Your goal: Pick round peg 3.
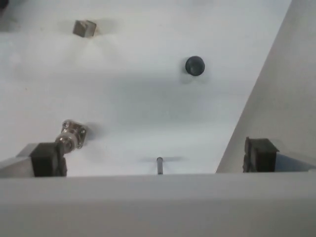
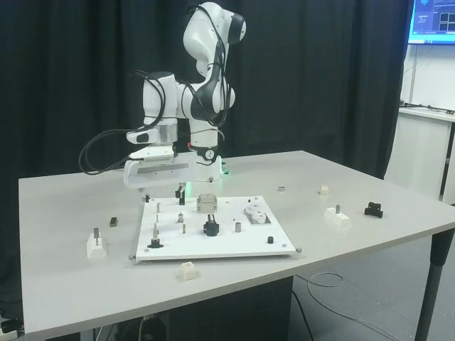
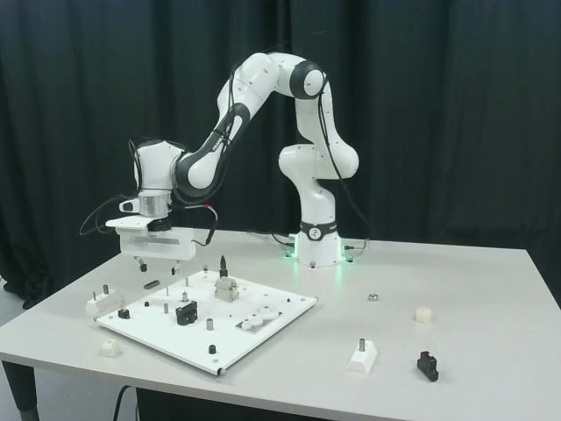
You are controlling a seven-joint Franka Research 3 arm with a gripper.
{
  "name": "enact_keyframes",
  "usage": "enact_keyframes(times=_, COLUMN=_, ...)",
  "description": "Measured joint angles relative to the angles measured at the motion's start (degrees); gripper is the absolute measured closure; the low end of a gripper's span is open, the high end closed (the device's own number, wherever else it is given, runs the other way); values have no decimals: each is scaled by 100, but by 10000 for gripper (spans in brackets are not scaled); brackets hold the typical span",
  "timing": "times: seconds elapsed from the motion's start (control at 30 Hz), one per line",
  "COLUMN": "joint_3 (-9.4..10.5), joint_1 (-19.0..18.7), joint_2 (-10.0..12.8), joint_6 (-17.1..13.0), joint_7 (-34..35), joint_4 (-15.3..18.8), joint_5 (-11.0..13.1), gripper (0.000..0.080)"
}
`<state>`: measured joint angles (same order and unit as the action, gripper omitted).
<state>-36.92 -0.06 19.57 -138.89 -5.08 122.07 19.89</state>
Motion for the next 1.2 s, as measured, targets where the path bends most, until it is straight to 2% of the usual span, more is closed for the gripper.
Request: enact_keyframes(times=1.2, joint_3=-21, joint_1=-24, joint_2=-34, joint_6=178, joint_7=0, joint_4=-212, joint_5=-34, gripper=3)
